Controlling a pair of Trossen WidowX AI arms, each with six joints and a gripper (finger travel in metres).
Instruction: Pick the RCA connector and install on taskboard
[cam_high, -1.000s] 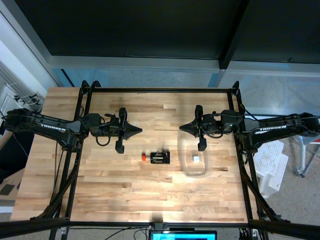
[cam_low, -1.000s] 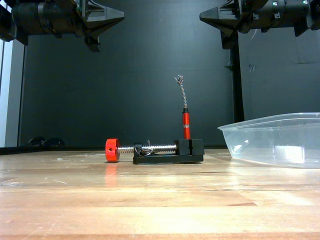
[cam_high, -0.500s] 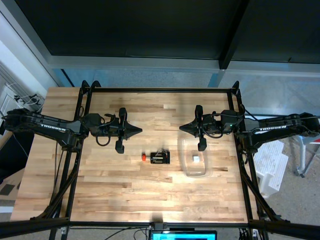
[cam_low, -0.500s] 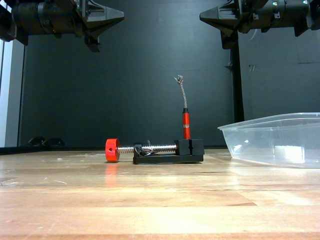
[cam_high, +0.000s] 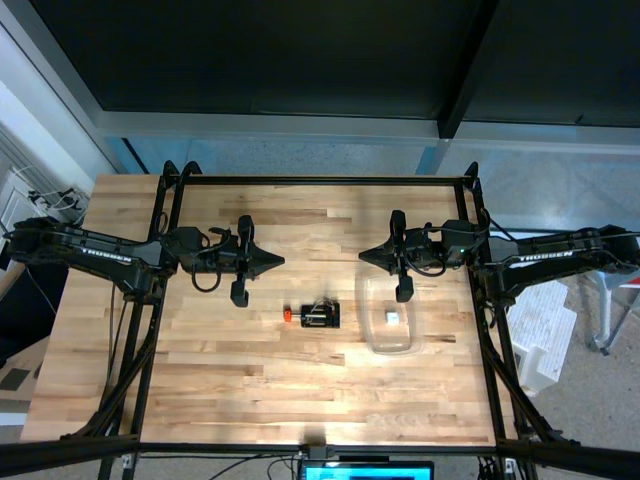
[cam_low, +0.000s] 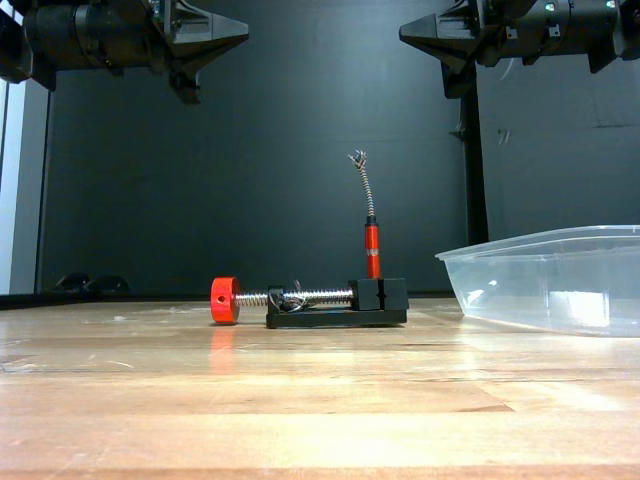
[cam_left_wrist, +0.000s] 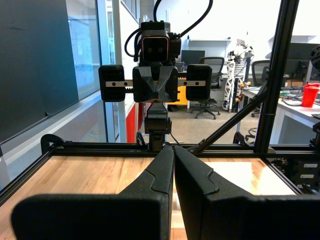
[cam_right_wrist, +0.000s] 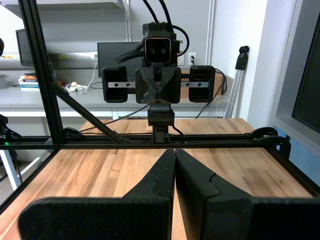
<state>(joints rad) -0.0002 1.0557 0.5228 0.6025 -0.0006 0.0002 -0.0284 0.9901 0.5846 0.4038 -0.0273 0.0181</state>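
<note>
1. The left gripper (cam_high: 276, 261) is held high above the table (cam_high: 250, 385), on the left side, pointing inward toward the middle. In its wrist view the fingers are seen pressed together, with nothing between them.
2. The right gripper (cam_high: 364, 254) is held at a like height on the right side, pointing inward and facing the left one. Its fingers are likewise closed tip to tip and hold nothing.
3. The taskboard (cam_high: 322, 316) is found flat on the table near the middle, between the two grippers and nearer the table's front edge than they are.
4. A red disc (cam_low: 225, 300) on a coiled metal shaft is noted at the taskboard's left end; a red pin (cam_low: 372, 250) with a bent spring lead stands upright on the block.
5. A clear tray (cam_high: 376, 342) is set just right of the taskboard, apart from it, below the right gripper. One small pale piece (cam_high: 393, 317) lies inside.
6. Which of these parts is the RCA connector cannot be told.
</note>
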